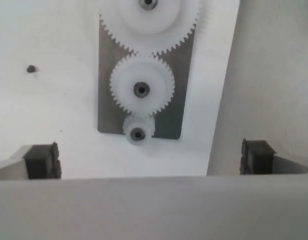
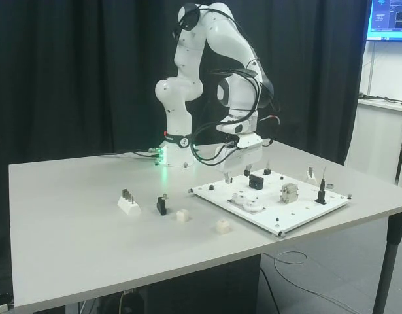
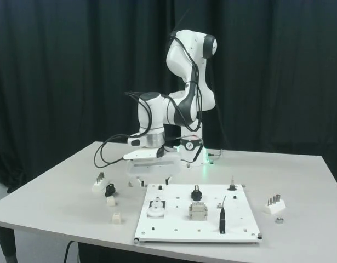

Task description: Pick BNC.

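The claw [image 3: 153,180] hangs in the air over the near-left edge of the white board [image 3: 239,222], with its two fingers [image 1: 42,161] wide apart and nothing between them. Right below the claw are three white gears [image 1: 142,88] in a row on a grey plate [image 1: 176,75]. The BNC [image 3: 196,193], a small black round plug, stands on the board off to one side of the claw, well apart from it. The board lies on the grey table [image 3: 300,181].

Three white gears [image 1: 142,89] mesh in a row on a grey plate [image 1: 176,95], below the hand. A white board [image 3: 242,220] carries them.
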